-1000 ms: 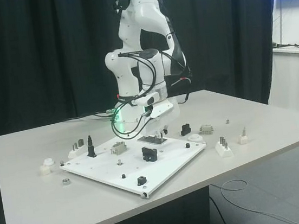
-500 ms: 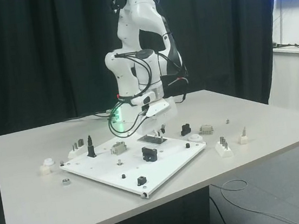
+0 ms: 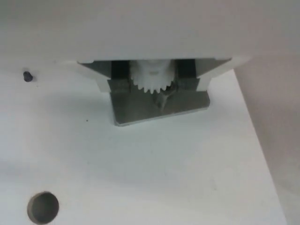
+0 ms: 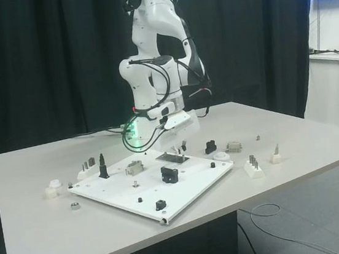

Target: Insert small gear.

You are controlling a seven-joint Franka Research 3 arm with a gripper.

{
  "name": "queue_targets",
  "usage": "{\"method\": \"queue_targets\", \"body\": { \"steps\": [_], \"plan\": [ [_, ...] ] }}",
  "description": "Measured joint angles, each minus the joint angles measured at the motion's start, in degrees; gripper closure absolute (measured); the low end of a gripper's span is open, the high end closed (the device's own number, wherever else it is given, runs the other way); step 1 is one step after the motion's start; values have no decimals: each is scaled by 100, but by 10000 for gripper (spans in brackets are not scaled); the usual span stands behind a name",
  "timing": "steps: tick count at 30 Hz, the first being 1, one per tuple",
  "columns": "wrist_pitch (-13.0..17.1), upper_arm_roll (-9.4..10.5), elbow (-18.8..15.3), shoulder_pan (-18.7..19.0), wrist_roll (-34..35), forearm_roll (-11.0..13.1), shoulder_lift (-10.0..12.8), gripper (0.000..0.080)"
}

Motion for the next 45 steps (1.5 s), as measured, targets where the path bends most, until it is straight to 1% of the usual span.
{"method": "queue_targets", "body": {
  "steps": [10, 20, 39, 45],
  "plan": [
    [185, 6, -81, 119, 0, 0, 39, 603],
    [193, 7, -85, 175, -47, -5, 155, 603],
    [200, 7, -79, 208, -47, -124, 156, 603],
    [260, 14, -79, 217, -47, -125, 172, 603]
  ]
}}
